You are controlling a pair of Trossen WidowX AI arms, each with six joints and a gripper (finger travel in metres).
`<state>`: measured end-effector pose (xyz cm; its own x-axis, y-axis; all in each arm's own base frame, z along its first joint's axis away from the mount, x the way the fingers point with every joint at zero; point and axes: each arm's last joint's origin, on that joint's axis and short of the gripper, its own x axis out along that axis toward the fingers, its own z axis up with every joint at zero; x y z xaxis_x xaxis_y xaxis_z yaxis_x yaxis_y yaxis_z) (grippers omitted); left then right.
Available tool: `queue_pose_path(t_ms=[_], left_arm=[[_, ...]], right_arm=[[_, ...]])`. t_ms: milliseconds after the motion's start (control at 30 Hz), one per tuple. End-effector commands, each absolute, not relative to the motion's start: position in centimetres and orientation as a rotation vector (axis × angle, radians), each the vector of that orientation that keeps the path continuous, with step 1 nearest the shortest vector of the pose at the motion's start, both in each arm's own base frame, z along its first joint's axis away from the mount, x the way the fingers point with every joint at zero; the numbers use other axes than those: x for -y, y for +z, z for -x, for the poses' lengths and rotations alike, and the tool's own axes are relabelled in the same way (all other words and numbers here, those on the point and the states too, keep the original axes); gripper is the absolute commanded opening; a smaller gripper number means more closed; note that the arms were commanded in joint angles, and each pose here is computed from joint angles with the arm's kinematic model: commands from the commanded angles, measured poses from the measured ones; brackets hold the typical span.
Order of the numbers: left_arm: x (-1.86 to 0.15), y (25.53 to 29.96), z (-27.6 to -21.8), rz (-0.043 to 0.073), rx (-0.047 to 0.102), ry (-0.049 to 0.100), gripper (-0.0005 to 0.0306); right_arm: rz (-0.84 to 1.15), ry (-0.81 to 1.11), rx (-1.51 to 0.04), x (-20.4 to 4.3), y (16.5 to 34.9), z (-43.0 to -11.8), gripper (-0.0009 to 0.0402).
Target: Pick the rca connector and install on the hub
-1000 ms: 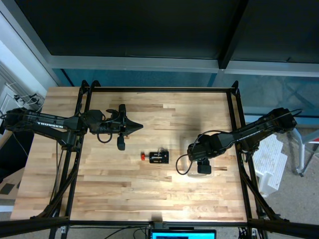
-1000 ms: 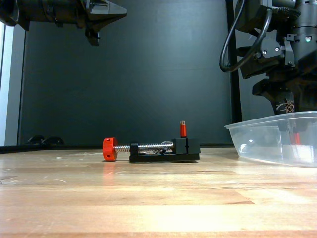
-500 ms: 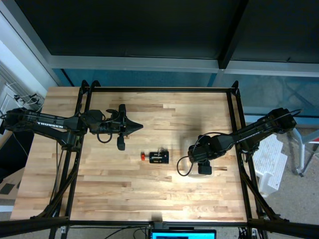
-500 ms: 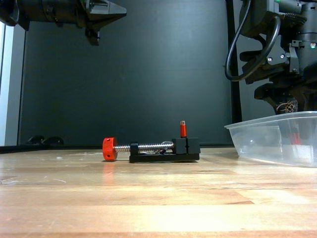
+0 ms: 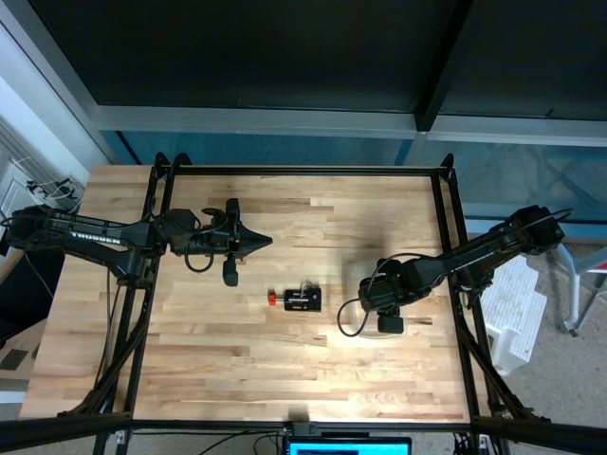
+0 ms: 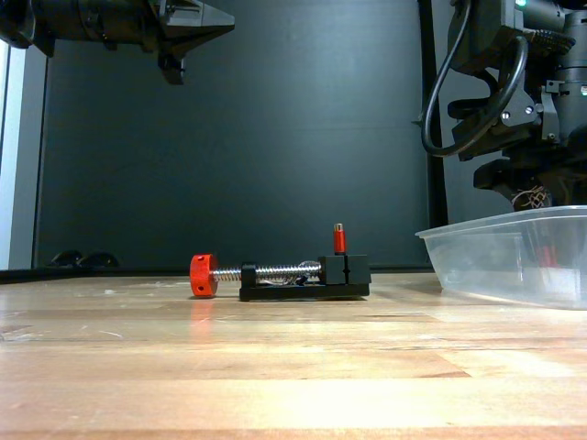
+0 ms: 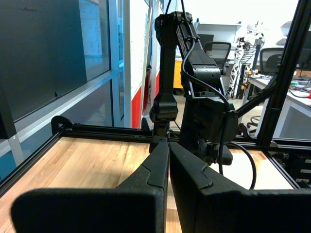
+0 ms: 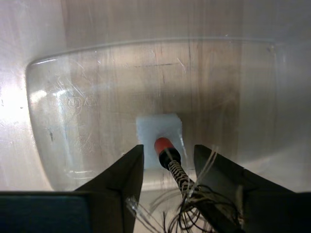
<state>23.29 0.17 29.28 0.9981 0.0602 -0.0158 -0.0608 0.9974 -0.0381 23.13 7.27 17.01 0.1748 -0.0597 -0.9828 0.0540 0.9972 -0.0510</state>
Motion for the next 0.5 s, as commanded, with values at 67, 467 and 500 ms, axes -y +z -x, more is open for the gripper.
queue_pose_path(t_ms=[67, 467, 500], left_arm=[[-0.17, 29.29, -23.30, 0.039, -0.015, 0.061, 0.0000], [-0.17, 29.29, -23.30, 0.039, -0.015, 0.061, 0.0000], [-0.18, 29.29, -23.30, 0.039, -0.015, 0.061, 0.0000]], right_arm=[[0.000, -0.072, -1.386, -7.36, 17.10, -23.22, 0.0108], [-0.001, -0.070, -1.384, -7.41, 17.10, -23.22, 0.0071], [0.000, -0.070, -1.384, -7.41, 17.10, -23.22, 0.0067]])
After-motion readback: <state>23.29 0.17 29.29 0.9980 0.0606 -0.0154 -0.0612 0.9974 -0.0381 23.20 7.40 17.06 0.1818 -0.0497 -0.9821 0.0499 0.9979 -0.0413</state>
